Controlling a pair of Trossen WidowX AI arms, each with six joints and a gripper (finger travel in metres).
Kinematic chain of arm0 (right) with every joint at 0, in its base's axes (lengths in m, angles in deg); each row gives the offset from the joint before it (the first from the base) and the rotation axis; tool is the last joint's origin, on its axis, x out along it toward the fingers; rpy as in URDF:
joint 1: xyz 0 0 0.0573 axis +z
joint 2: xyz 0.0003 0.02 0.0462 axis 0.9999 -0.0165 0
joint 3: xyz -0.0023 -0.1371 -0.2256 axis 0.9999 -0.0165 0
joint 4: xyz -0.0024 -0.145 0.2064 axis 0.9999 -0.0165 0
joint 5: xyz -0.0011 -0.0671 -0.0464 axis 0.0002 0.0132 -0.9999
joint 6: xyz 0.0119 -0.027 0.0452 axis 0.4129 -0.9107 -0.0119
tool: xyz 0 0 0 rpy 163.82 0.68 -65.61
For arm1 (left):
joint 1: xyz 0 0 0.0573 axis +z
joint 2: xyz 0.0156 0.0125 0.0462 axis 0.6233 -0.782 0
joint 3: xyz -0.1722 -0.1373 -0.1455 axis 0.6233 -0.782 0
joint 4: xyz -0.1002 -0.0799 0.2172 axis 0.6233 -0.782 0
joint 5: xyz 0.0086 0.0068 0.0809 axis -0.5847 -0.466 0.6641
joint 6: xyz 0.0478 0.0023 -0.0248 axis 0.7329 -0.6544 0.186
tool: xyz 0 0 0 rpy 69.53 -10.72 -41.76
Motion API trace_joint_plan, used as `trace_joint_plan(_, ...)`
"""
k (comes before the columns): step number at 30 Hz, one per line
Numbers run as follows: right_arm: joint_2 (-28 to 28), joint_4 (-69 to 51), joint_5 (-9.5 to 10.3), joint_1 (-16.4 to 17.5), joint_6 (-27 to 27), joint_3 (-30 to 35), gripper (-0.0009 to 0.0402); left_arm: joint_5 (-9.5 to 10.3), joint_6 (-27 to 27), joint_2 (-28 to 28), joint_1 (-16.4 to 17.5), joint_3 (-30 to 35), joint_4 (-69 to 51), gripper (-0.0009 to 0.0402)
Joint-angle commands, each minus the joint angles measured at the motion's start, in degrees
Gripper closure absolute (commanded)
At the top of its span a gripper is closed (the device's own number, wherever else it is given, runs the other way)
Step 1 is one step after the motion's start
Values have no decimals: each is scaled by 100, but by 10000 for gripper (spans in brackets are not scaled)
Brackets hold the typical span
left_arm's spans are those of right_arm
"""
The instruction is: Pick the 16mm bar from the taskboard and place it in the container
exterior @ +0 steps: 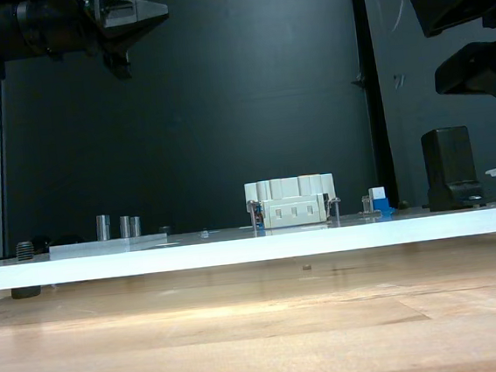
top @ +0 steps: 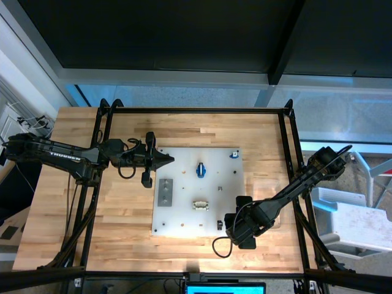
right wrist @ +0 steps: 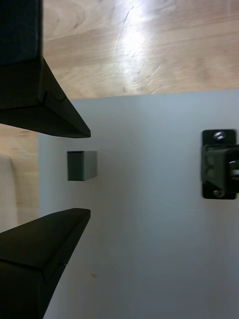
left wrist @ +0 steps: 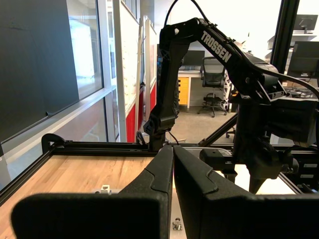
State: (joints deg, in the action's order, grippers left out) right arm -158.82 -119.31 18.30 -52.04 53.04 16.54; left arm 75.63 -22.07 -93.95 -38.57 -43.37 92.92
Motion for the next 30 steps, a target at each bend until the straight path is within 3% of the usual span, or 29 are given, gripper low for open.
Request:
trace_joint_plan(1, 2, 17, 4, 4, 2, -24, 197, 0, 0, 0, 0, 0, 2, 393)
trace_joint_plan(23, -103, 138, 9, 50, -94, -35, 199, -2, 0, 0, 0, 0, 2, 393)
trace_joint_plan(30, -103, 136, 17, 52, -96, -35, 243, -2, 0, 0, 2, 0, 2, 393)
